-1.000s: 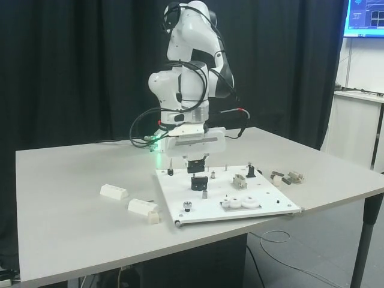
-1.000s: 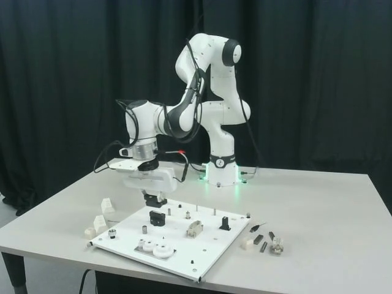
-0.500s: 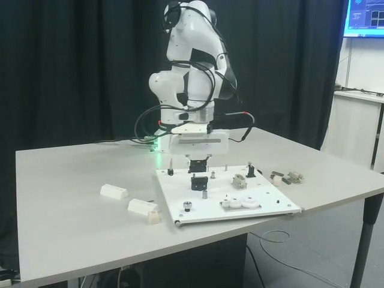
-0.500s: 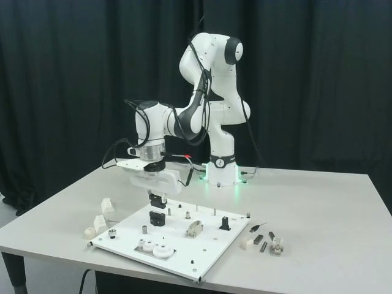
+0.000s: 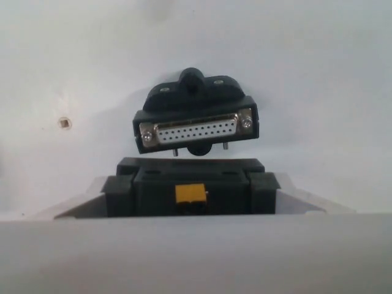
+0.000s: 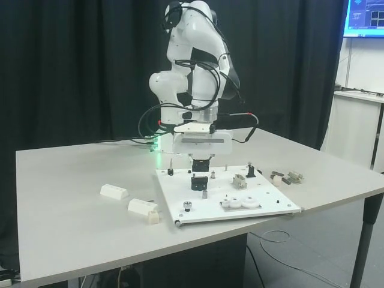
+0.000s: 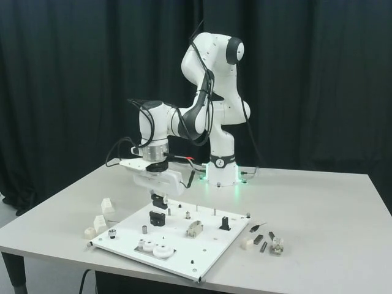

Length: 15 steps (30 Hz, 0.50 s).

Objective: Insert D-SUB.

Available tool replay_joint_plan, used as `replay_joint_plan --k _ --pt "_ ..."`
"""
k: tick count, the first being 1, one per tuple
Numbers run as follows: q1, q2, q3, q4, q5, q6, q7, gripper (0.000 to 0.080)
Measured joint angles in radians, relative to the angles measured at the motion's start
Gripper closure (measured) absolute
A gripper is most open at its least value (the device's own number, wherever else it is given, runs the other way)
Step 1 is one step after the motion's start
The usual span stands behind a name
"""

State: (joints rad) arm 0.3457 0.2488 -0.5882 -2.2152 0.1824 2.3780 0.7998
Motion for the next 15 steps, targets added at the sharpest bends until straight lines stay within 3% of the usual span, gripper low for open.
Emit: replay_joint_plan --k 15 --pt "0.0 0.0 0.0 -0.009 -0.002 0.03 0.007 0.0417"
